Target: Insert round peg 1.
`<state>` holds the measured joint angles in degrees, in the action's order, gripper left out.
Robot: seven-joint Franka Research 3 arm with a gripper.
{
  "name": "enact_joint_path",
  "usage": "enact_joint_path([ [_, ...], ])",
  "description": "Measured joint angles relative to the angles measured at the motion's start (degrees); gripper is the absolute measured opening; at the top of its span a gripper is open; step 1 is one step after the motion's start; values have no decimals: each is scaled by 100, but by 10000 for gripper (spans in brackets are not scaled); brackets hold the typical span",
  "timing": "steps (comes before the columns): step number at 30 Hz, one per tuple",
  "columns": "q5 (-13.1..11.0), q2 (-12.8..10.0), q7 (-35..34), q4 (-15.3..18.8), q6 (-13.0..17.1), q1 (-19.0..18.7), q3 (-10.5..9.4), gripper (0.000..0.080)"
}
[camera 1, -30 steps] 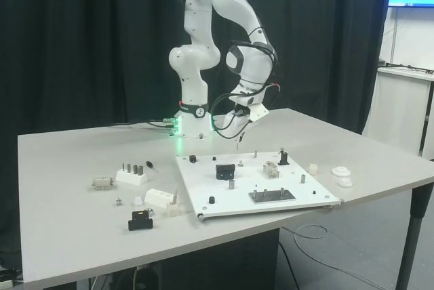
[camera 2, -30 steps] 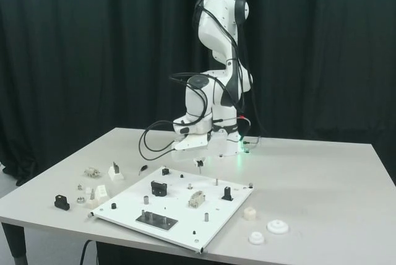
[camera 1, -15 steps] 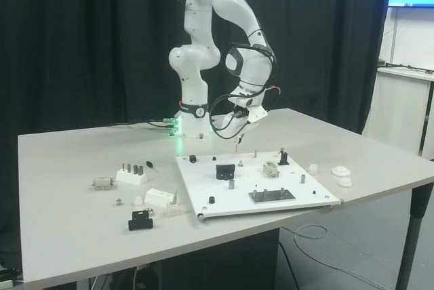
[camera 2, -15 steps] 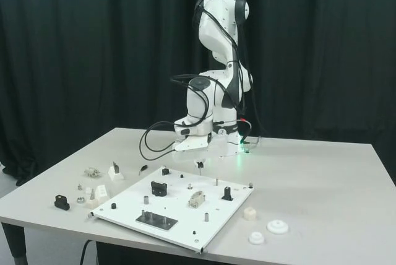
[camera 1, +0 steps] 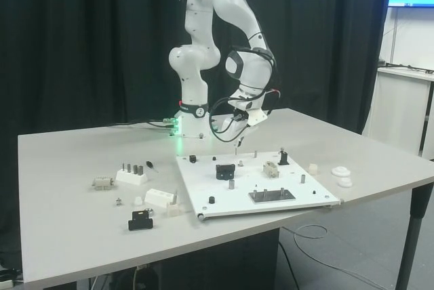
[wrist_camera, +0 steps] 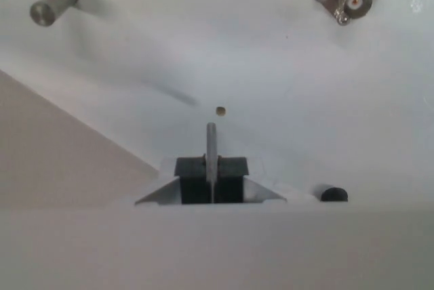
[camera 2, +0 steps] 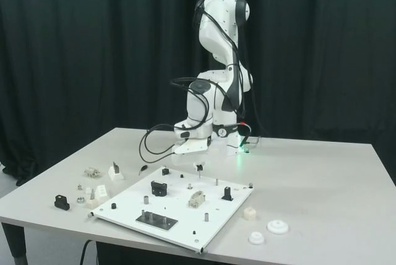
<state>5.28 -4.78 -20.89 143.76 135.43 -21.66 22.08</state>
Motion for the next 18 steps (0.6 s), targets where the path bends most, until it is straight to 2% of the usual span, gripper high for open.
enact_joint_path([
  [18,12,-154,-3,0,122,5,0,29],
])
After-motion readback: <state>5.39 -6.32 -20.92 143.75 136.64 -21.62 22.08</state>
